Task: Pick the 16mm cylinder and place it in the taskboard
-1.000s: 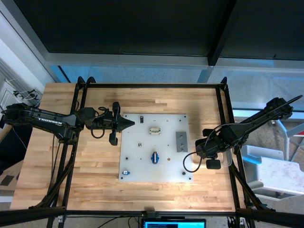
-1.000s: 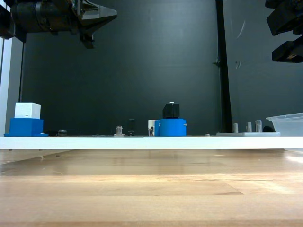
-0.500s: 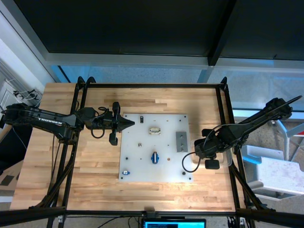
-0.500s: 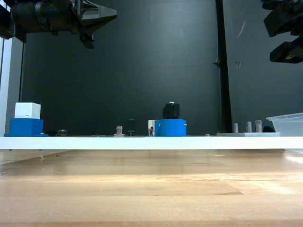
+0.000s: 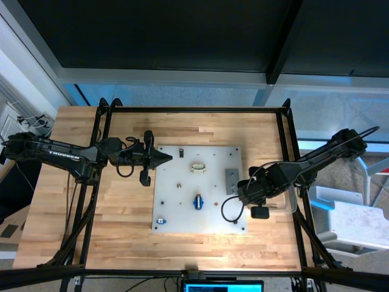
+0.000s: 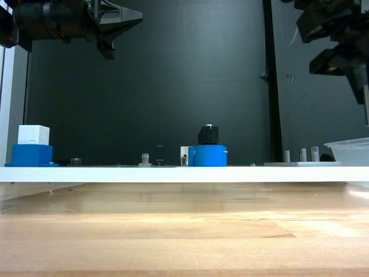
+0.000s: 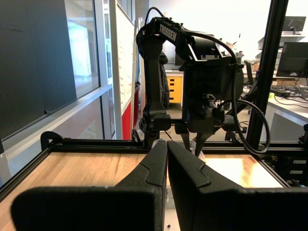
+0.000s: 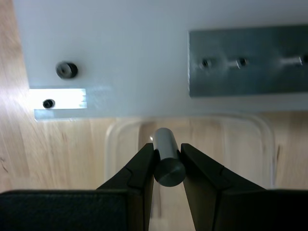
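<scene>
Right wrist view has the right tool (image 8: pixel 167 150) pinching the 16mm cylinder (image 8: pixel 168 163), a short dark-grey metal peg with one fingertip against each of its sides and its round end face showing. The peg hangs in the air over the clear plastic bin (image 8: pixel 192 121), at the bin wall that lies just beside the taskboard (image 8: pixel 134 38). Past that wall comes the white plate's edge, and on it the grey block (image 8: pixel 250 60) with small pins standing up from it. From the high view the right tool sits at the taskboard's right edge, near the grey block, with the bin on the table (image 5: pixel 121 231) just outside that edge. The low view puts it well above the taskboard's surface. A blue fitting (image 5: pixel 198 201) stands near the middle of the taskboard and a beige connector (image 5: pixel 197 166) lies toward its far edge. The left tool (image 7: pixel 167 144) has its fingers pressed together with nothing between them; it hangs high above the taskboard's left edge, pointing inward across the plate toward the right arm.
</scene>
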